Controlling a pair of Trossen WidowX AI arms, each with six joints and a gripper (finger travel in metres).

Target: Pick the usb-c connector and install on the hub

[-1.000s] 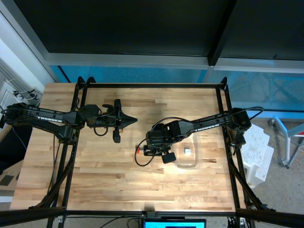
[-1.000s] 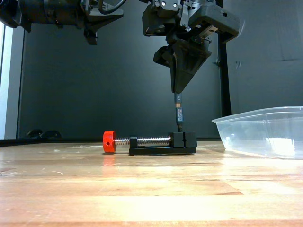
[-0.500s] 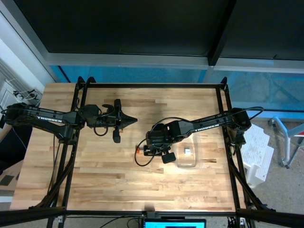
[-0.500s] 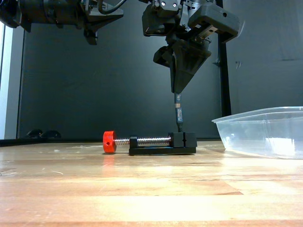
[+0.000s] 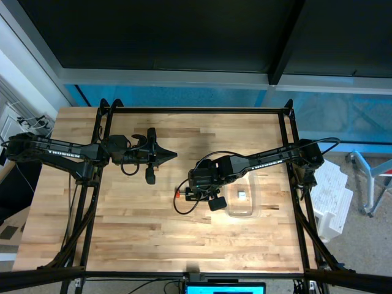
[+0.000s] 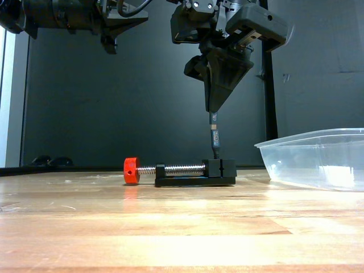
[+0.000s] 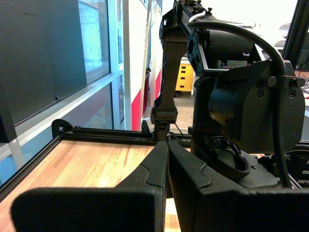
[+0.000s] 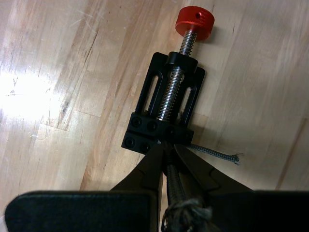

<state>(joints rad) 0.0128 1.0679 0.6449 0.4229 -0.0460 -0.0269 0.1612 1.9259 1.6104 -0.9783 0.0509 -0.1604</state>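
1. Closest to you is the wooden table (image 6: 170, 239). It is made of pale planks with small scratches.
2. Next comes a clear plastic tray (image 6: 296, 165) with thin, see-through walls. It sits at 3 o'clock from the hub. From above you can see a small white square piece (image 5: 242, 195) inside it. From table height that piece is only a pale blur.
3. The hub (image 6: 196, 172) lies flat near the middle of the table. It is a black block with slots and a shiny screw running down its middle. Its round orange-red knob (image 6: 131, 170) points to 9 o'clock in the low view.
4. The right wrist camera also shows a thin grey cord (image 8: 212, 151) with a frayed end, right beside the block.
5. The right gripper (image 6: 212, 108) hangs at 12 o'clock over the block end of the hub. Its pointed fingers pinch the usb-c connector (image 6: 215, 138), a small dark stick held upright. The stick's lower tip meets the top of the block. You cannot tell if it is pushed in.
6. Farther back, at 10 o'clock from the hub, the left gripper (image 5: 174, 155) hangs high over bare wood. Its fingers (image 7: 154, 169) are pressed together and hold nothing.
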